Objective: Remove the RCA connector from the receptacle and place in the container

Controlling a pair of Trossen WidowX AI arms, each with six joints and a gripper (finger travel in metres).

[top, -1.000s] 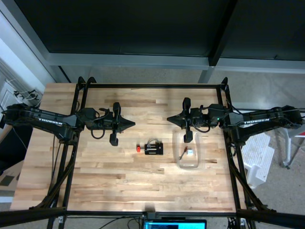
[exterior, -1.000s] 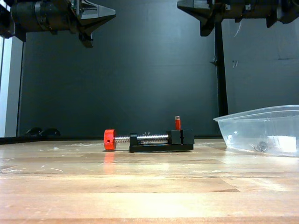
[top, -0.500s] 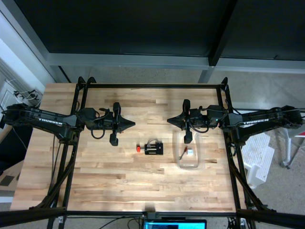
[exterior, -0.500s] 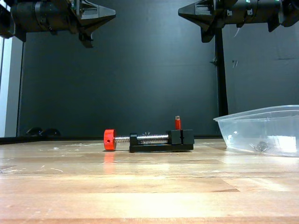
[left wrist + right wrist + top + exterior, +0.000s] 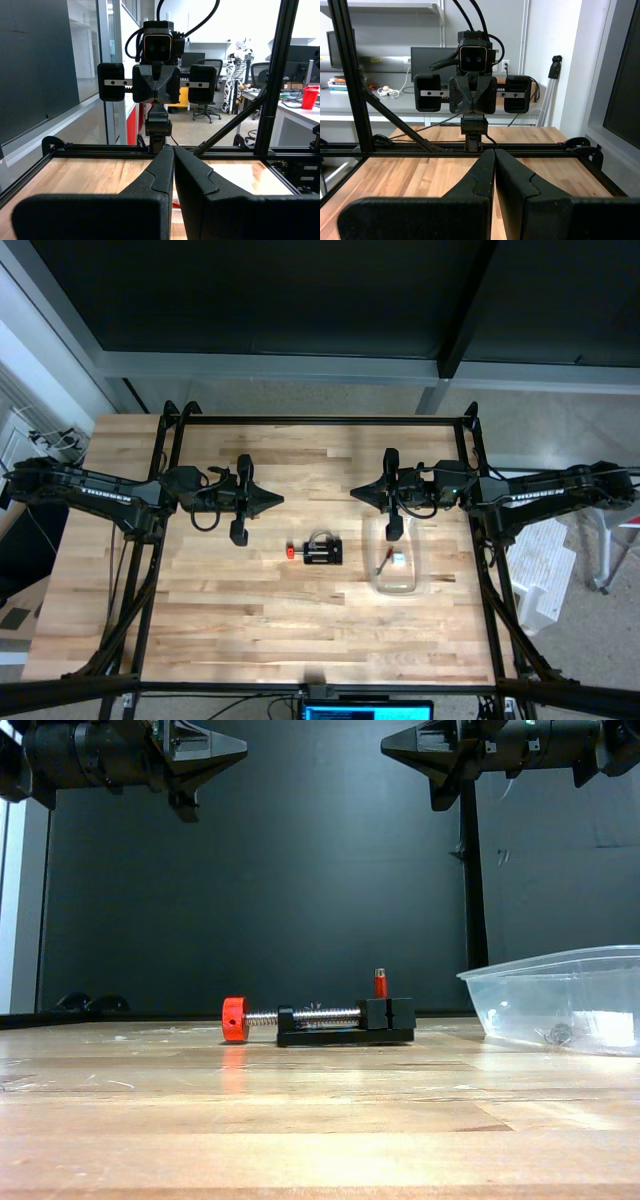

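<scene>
1. The left end effector (image 5: 278, 500) hovers high above the table (image 5: 230, 590), its fingers pressed together and holding nothing.
2. The receptacle (image 5: 322, 552) sits mid-table, apart from both arms.
3. The right end effector (image 5: 357, 492) hovers high too, fingers closed and empty.
4. The RCA connector (image 5: 383, 563) lies inside the container (image 5: 398, 583).

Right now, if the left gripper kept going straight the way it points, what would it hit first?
Probably the right gripper, also shut: the left gripper, shut and high over the table, points level at it. The black clamp and the clear tub lie well below that line.
</scene>
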